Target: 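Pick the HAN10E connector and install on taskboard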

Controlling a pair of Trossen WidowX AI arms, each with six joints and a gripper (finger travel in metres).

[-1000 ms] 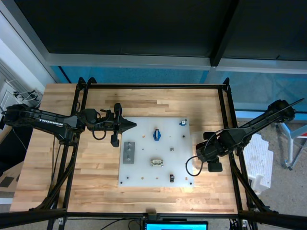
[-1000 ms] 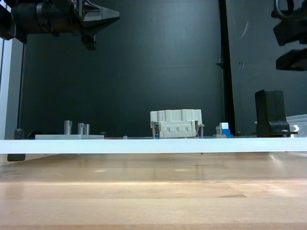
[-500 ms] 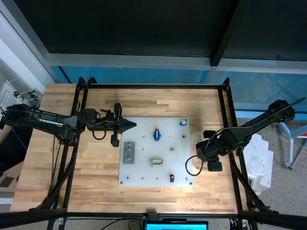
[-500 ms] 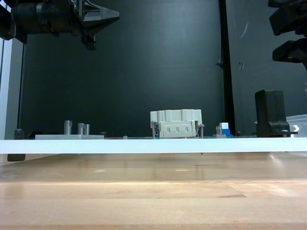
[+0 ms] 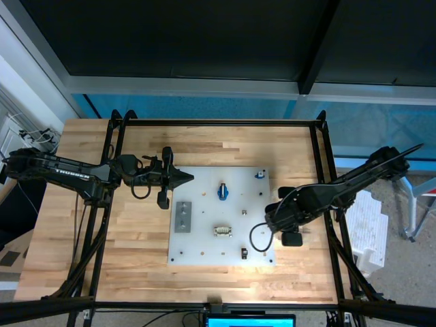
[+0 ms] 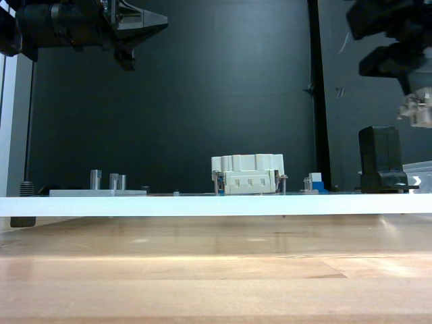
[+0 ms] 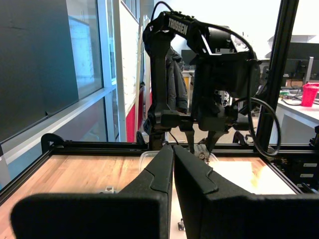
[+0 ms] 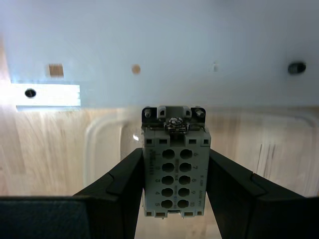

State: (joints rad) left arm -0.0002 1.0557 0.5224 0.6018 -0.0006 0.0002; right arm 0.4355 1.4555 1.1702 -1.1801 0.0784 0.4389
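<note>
Pick is done. The right gripper point(image 8: 175, 155) is clamped on the HAN10E connector point(image 8: 175, 179), one finger on each long side, numbered pin face toward the wrist camera. It holds the connector aloft, clear of any surface, about over the taskboard's point(image 5: 204, 235) right edge.

Install is not yet done. The beige socket point(image 5: 222, 232) near the middle of the board's near edge has nothing mated to it. My read of what's left: carry across to the socket, line up, press home.

The left gripper point(image 5: 185, 177) hangs high over the board's far left corner, fingers closed together and holding nothing.

A clear plastic tray point(image 8: 92, 137) sits just off the board's right edge, below the connector. Only bare wood shows through the part in view.
</note>
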